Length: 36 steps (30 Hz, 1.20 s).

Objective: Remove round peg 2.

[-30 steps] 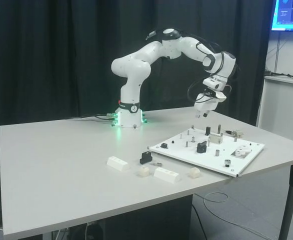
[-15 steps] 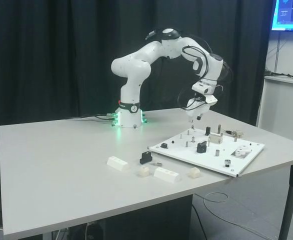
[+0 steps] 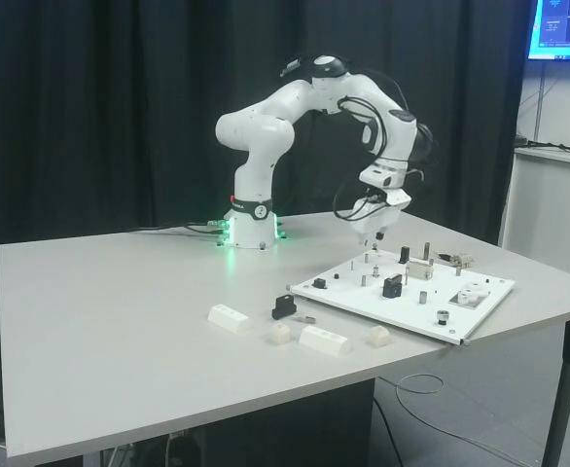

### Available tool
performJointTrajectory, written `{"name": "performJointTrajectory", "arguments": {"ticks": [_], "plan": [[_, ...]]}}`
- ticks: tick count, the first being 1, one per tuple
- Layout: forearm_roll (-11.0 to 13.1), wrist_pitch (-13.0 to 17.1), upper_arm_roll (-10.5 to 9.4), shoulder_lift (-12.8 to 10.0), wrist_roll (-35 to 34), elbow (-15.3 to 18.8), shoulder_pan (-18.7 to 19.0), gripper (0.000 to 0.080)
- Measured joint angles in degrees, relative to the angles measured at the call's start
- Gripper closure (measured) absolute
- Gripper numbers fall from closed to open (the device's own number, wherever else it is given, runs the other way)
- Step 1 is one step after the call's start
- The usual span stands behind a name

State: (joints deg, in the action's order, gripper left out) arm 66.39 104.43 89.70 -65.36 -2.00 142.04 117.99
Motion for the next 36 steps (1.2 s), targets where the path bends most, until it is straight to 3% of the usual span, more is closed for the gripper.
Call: {"name": "performJointTrajectory", "arguments": {"ticks": [27,36], "plan": [[5.14,4.61,-5.4,-0.14,0.02,1.83,-0.67,0.0003],[5.71,5.45,-6.51,-0.15,0.02,1.83,-1.11,0.0003]]}}
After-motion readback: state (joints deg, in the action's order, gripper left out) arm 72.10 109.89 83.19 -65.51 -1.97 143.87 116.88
